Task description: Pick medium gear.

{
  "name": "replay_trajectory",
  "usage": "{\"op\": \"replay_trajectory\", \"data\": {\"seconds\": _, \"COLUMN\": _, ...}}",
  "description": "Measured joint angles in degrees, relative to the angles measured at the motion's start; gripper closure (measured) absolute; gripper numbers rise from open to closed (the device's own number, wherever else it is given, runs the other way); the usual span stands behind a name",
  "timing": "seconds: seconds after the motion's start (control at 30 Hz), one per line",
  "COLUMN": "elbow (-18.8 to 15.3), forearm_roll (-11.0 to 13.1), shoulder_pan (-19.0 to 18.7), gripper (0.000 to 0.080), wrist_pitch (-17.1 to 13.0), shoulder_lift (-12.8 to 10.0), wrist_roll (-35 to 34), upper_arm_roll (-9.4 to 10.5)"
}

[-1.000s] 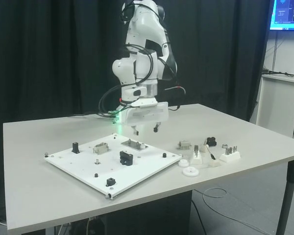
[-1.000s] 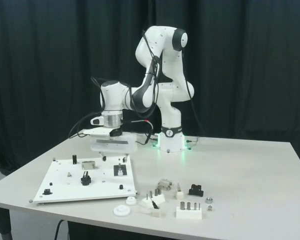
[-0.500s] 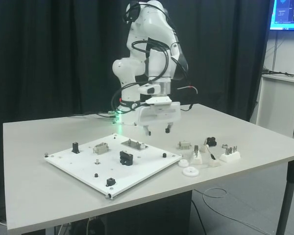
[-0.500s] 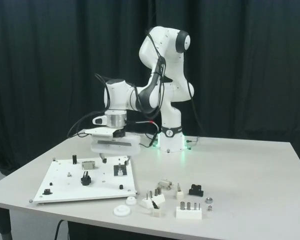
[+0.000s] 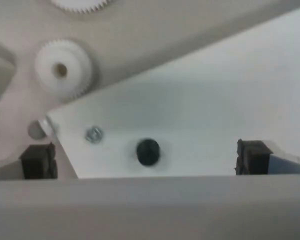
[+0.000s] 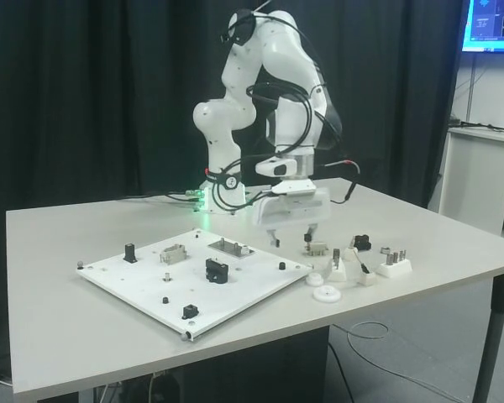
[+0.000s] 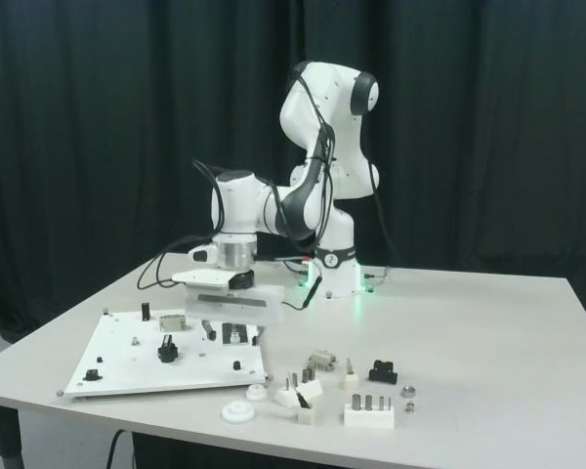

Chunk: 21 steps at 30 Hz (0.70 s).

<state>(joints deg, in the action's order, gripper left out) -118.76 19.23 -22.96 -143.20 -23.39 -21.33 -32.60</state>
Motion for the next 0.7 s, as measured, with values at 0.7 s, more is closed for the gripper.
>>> {"op": "replay_trajectory", "data": {"seconds": 0.7, "elbow": 3.51, "forearm_roll": 3.07, "shoulder_pan": 1.86, "gripper": 0.0003, "wrist_pitch": 0.03, "shoulder_lift": -5.00, "wrist_roll": 0.14, "upper_arm_roll": 4.74}}
